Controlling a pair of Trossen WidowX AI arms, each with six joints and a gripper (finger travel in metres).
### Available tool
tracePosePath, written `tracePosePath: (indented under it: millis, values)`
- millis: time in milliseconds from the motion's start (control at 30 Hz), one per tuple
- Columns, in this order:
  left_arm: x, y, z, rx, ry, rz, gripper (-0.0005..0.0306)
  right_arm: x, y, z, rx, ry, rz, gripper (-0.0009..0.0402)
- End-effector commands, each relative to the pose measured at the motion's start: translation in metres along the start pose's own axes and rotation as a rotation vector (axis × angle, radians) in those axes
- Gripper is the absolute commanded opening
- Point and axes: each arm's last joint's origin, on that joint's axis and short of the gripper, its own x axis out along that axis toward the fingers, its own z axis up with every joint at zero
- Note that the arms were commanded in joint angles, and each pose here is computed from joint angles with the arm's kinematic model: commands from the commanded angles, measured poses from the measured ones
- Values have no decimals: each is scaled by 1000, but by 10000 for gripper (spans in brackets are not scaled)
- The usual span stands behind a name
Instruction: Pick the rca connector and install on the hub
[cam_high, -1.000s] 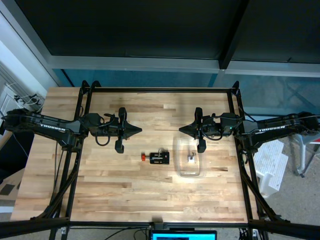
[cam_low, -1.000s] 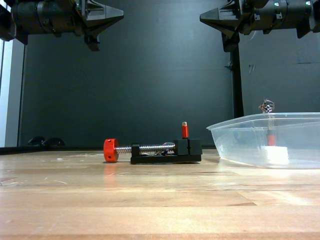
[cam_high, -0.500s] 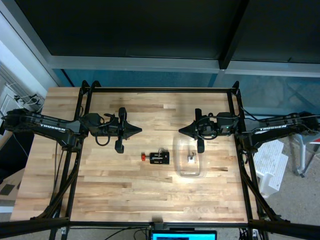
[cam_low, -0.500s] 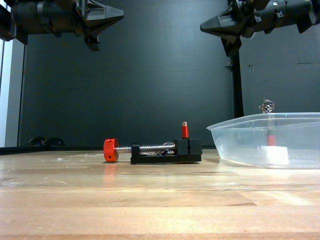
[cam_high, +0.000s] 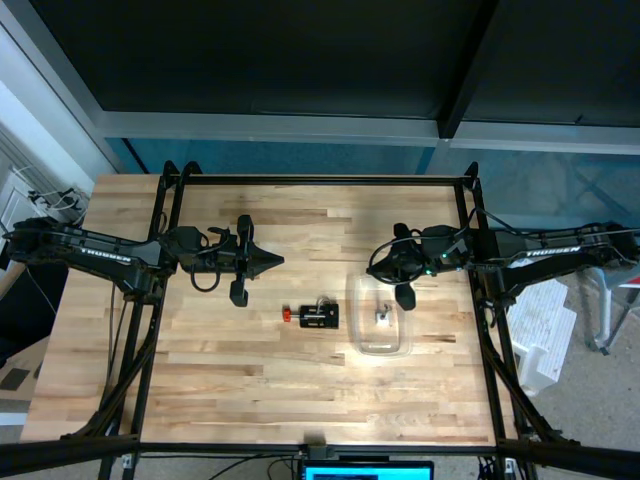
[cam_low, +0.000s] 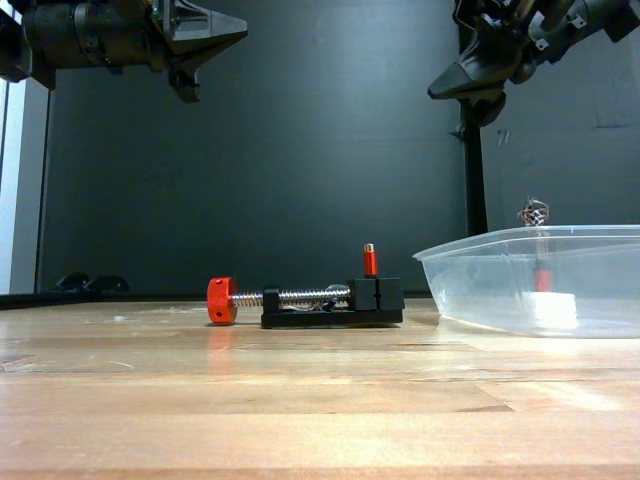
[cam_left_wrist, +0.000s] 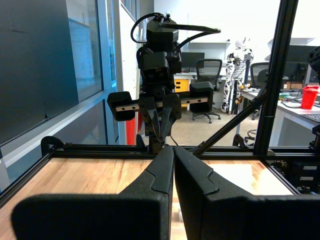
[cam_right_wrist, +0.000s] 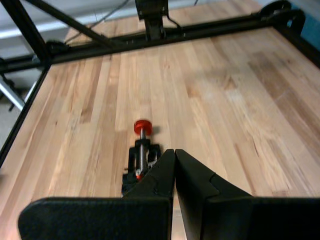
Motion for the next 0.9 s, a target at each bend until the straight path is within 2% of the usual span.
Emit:
tracePosePath:
  millis: [33,267,467,600,900]
  values:
    - [0,0,0,0,0,0,0,-2,2,0,4,56,-3,0]
    - [0,0,0,0,0,0,0,-6,7,0,-7,226,-8,0]
    - [0,0,0,0,0,0,0,-4,17,0,-22,289,13,0]
    - [0,0,0,0,0,0,0,-4,20,-1,-22,368,-1,0]
    - [0,0,0,0,0,0,0,1,32,-6,-37,501,1,0]
